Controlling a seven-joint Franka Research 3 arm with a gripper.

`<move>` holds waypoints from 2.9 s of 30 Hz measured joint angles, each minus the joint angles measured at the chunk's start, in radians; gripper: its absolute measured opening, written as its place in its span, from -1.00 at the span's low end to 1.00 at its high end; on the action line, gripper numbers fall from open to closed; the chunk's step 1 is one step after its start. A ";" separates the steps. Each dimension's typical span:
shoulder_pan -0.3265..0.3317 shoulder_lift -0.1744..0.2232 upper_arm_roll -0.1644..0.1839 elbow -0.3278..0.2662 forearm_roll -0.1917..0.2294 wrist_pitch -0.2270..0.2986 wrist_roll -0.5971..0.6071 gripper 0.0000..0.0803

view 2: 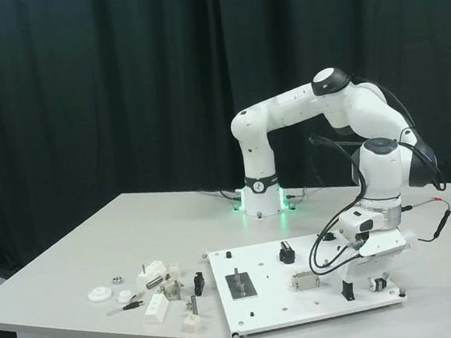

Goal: Remove square peg 4.

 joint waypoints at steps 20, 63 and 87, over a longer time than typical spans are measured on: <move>0.000 0.000 0.000 0.000 0.000 0.000 0.048 -0.73; -0.001 0.000 0.000 0.000 0.000 0.001 0.152 -0.76; -0.001 -0.016 -0.004 -0.001 -0.004 -0.007 0.179 -0.76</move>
